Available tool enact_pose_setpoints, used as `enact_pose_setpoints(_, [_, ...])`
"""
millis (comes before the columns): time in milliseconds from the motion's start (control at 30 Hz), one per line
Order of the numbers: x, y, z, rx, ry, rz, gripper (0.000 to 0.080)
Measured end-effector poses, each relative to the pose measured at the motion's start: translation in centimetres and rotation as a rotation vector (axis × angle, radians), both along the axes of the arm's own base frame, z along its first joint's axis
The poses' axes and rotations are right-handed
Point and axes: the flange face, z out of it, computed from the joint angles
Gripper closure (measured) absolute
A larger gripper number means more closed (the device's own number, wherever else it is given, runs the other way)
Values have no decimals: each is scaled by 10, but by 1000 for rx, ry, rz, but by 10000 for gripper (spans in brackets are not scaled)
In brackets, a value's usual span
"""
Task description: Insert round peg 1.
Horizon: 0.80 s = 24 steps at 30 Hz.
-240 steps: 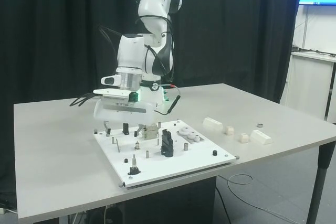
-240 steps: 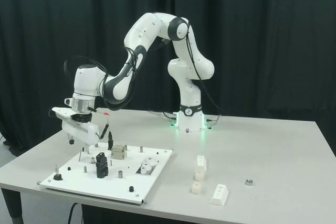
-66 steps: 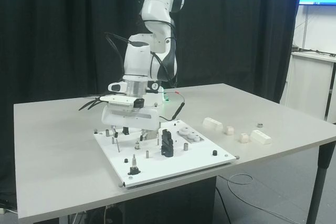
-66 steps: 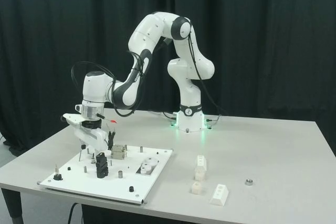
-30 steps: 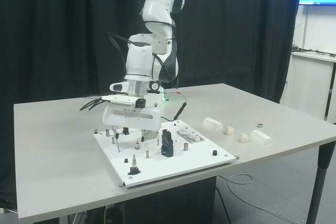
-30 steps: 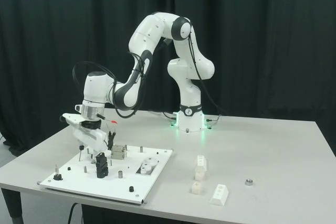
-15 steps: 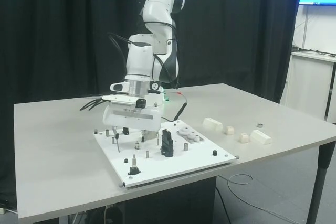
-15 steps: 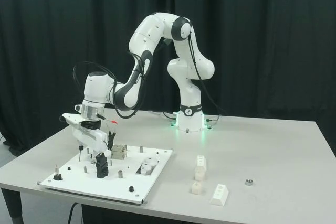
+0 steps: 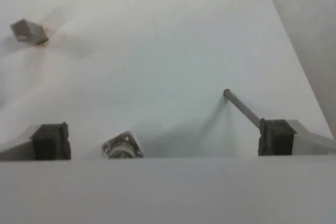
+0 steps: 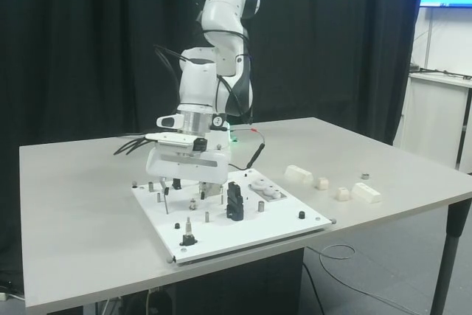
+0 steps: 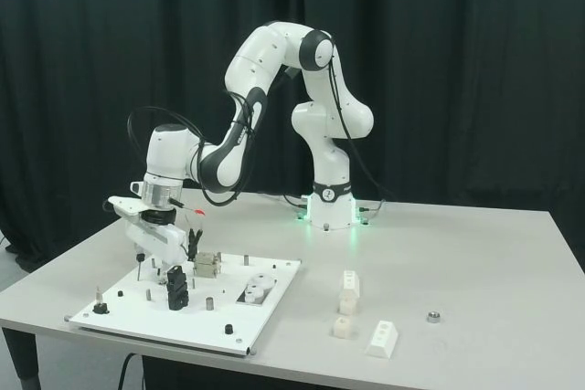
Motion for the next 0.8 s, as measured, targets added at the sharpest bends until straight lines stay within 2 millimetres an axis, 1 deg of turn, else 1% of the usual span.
enact_pose_setpoints(367, [-1,-2,1,-2,0,-4,3])
enact_pose_setpoints(800, [-7,-11,1,-3,12,-21,3])
